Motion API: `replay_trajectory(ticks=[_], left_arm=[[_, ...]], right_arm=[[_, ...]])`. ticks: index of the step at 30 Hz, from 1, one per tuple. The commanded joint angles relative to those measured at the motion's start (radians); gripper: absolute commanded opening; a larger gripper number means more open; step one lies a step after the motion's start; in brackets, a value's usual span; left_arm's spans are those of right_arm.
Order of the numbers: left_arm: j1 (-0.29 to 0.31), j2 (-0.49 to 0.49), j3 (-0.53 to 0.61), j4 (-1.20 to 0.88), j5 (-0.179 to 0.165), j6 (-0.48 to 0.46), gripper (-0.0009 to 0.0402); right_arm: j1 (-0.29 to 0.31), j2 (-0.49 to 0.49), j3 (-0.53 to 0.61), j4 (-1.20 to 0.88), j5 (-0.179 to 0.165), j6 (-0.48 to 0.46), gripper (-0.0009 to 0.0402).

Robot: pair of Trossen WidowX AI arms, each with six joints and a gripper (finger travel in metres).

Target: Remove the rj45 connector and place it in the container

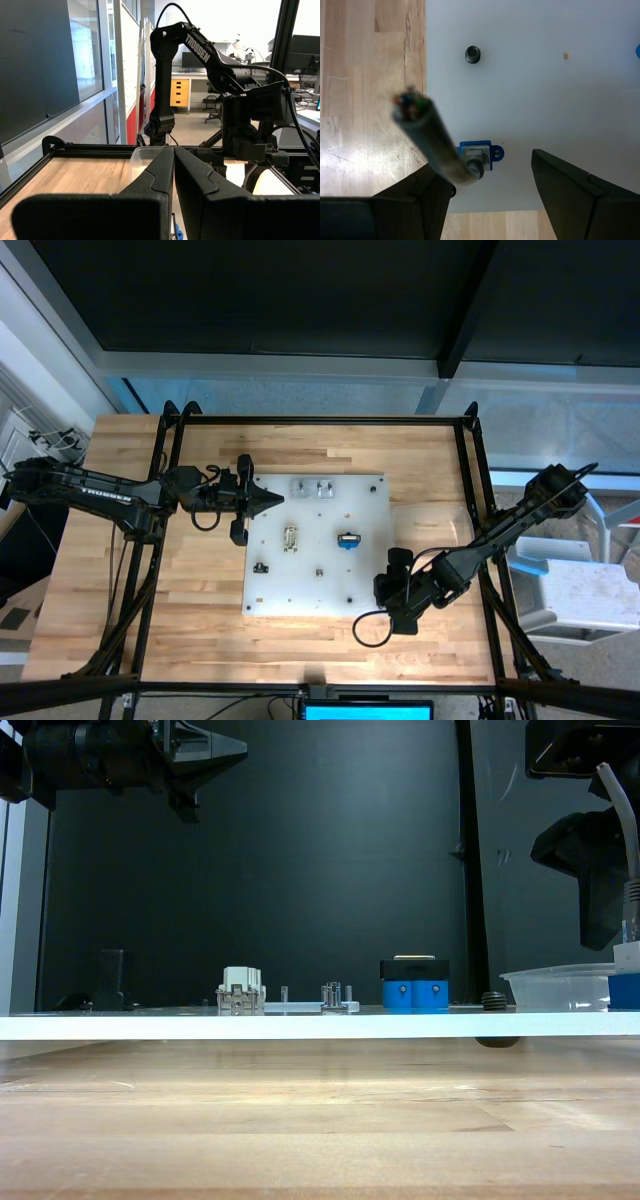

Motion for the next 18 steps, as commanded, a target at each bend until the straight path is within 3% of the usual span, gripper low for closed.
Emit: replay_trajectory(ticks=[1,18], left_arm=[[0.0,0.0,0.0,0.0,0.0,0.0,0.0],[0.0,0.0,0.0,0.0,0.0,0.0,0.0]], right_arm=[[0.0,0.0,0.002,0.002,0.0,-0.004,0.0182],[0.0,0.0,0.002,0.006,-0.008,-0.018,0.0049]])
